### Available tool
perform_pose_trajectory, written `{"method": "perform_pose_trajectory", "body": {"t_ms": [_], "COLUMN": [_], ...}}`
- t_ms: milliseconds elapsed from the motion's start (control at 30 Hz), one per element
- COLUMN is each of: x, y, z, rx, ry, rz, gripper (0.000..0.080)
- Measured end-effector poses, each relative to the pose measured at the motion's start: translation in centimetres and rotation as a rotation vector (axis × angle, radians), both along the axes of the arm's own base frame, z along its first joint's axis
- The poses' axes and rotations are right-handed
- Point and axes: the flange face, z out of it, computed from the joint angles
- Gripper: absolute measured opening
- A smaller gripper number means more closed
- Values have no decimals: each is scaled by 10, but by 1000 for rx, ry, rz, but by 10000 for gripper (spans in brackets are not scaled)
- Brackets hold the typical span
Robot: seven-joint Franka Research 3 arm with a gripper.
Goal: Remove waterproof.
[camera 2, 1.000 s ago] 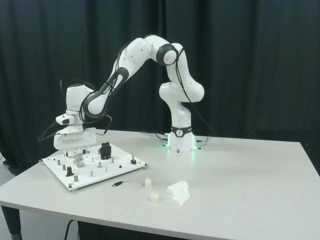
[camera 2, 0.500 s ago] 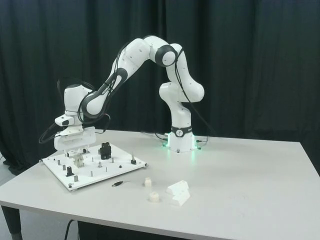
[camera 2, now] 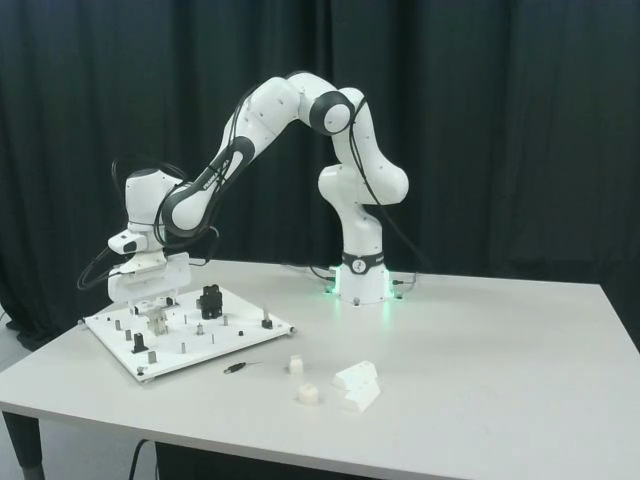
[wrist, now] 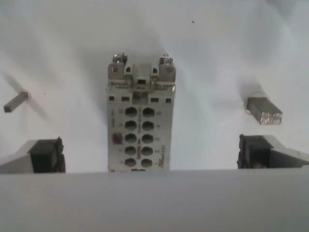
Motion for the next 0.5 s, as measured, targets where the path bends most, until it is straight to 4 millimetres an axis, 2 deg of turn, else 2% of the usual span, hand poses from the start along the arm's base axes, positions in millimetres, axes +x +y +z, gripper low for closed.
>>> {"method": "perform_pose_trajectory", "body": {"t_ms": [500], "x": [3], "y": [2], "z": [-1], "rx": [6], "ry": [-3], "rz": [2], "gripper": [800]}}
